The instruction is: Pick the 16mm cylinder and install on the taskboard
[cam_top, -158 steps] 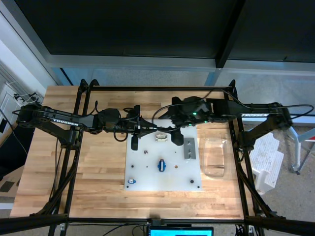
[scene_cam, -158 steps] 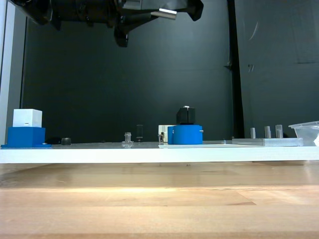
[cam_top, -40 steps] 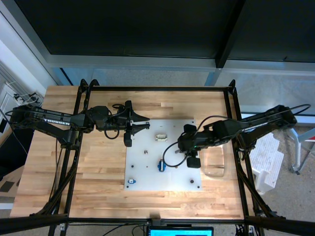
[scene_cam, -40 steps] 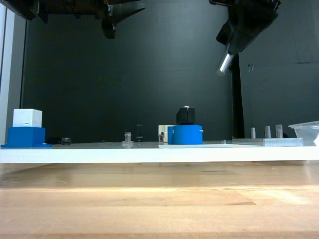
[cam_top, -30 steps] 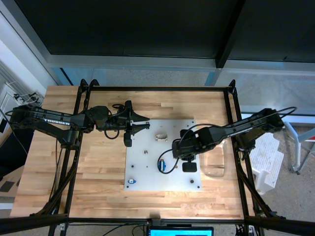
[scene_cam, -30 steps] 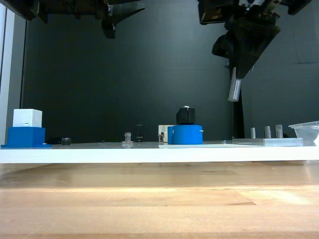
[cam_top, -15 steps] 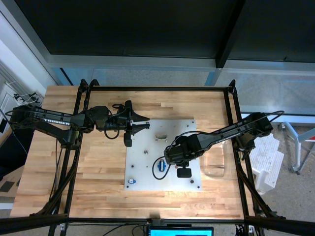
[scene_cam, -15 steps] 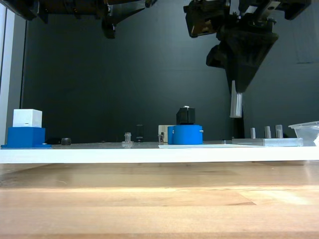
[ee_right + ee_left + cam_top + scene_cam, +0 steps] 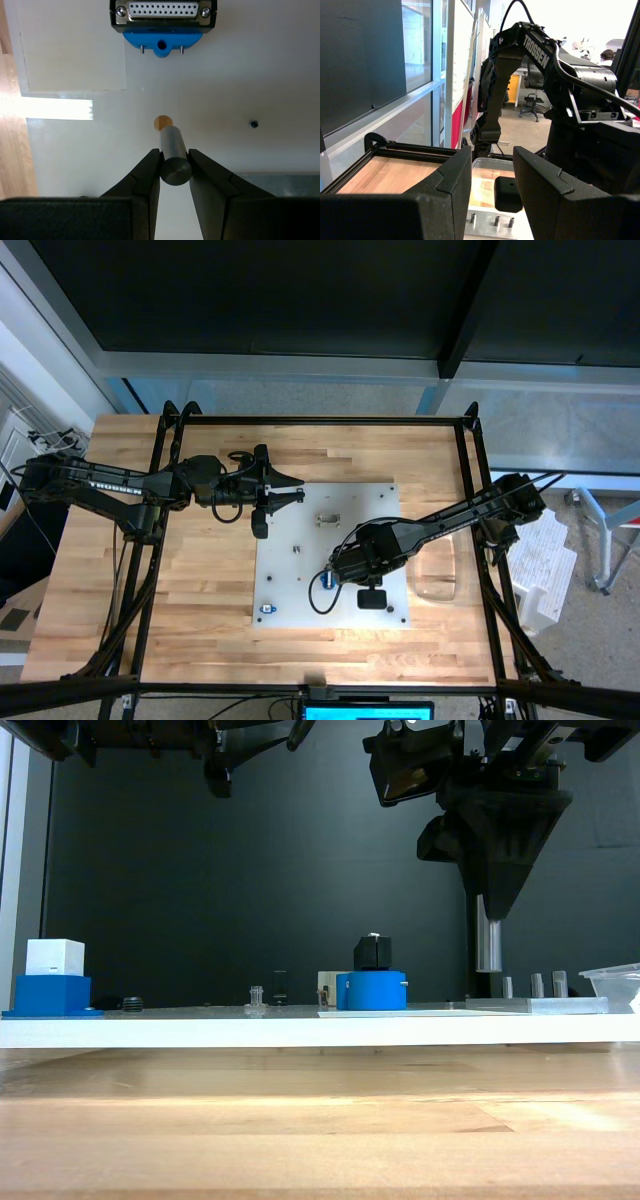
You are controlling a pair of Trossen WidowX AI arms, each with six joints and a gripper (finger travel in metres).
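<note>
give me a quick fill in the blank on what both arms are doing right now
1. Above the taskboard, the right gripper is shut on the ____.
2. That peg points at a round ____ in the board.
3. The left gripper, raised by the board's far left corner, has its fingers ____.
Missing: 16mm cylinder; hole; open.

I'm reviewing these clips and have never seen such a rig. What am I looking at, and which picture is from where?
Two robot arms stand at a wooden table's edges. Pictures: one from above, one level with the tabletop, one from each arm's camera. The white taskboard lies mid-table, a clear tray beside it. The right tool grips the 16mm cylinder upright above the board, close to a round hole. The left tool hovers open and empty over the board's far left corner.
</note>
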